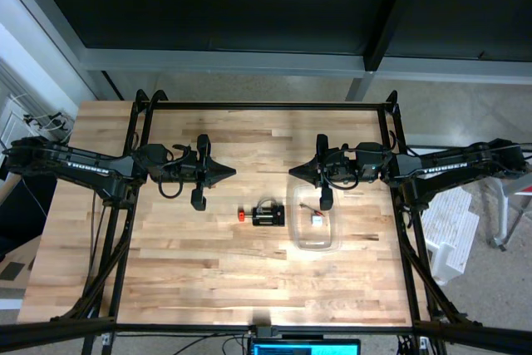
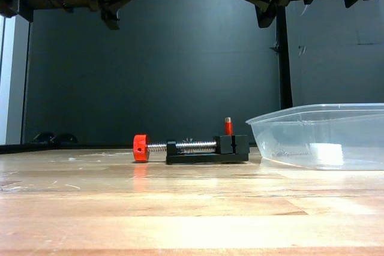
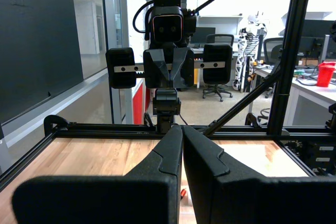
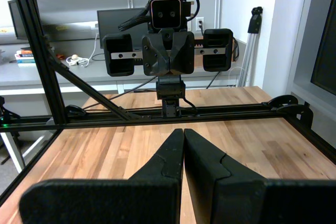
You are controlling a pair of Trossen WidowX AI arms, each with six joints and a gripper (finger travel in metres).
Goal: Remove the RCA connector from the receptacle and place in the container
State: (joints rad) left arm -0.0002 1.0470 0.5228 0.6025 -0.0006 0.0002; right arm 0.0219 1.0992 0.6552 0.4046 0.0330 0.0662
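The receptacle point(image 1: 268, 216) is a small black block with an orange-red knob point(image 2: 140, 147), sitting mid-table; a short red post point(image 2: 228, 125) stands on it. Just right of it lies the container point(image 1: 334, 241), a clear shallow tray. Inside the tray a slim dark piece that looks like the RCA connector point(image 1: 307, 206) rests near a small white cube point(image 1: 317, 220). My left gripper point(image 1: 231, 172) hovers high, behind and left of the block, shut and empty. My right gripper point(image 1: 293, 172) faces it, above and behind the tray's left end, also shut and empty.
A black metal frame point(image 1: 266, 106) borders the wooden table. Each wrist view shows the opposite arm point(image 3: 167, 59) straight ahead. Bare wood point(image 1: 208, 280) stretches between the block and the near edge.
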